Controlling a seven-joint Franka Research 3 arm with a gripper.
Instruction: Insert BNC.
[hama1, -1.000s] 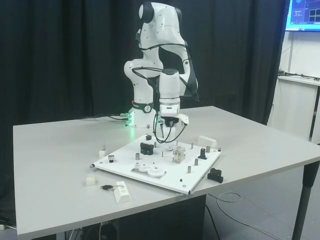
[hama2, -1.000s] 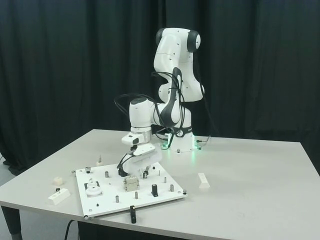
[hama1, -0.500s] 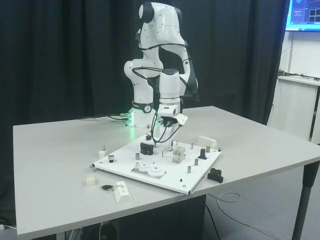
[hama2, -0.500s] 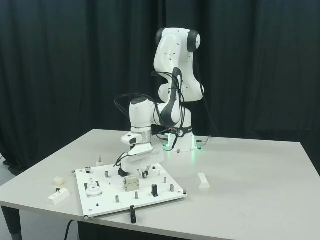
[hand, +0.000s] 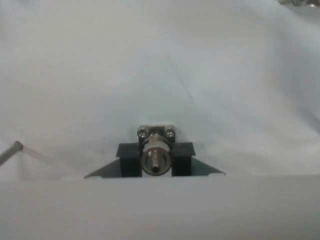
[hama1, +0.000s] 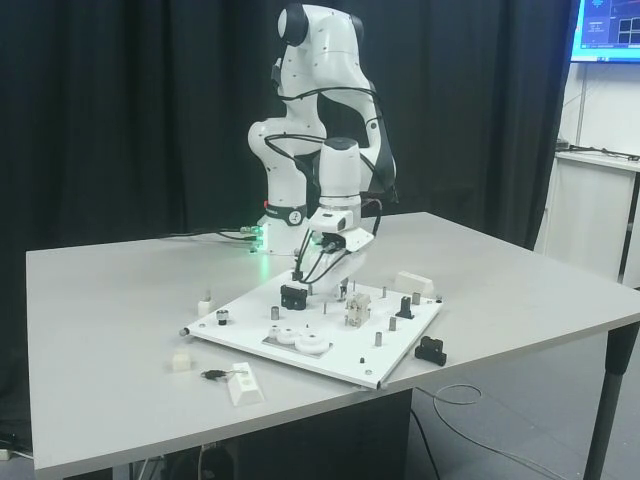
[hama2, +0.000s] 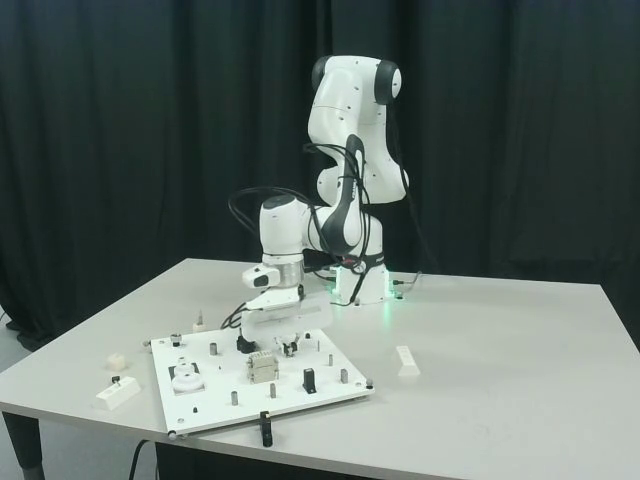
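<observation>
Grey BNC connector (hand: 156, 156) under jaws.

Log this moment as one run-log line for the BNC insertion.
task: insert BNC | gripper: low over white assembly board | target: metal BNC socket on black bracket, centred in wrist view | insertion: cannot tell

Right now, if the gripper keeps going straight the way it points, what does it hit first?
Most likely the BNC socket in its black mount on the white board, which sits centred in the wrist view. Depth is unclear, so how close it is cannot be told.
</observation>
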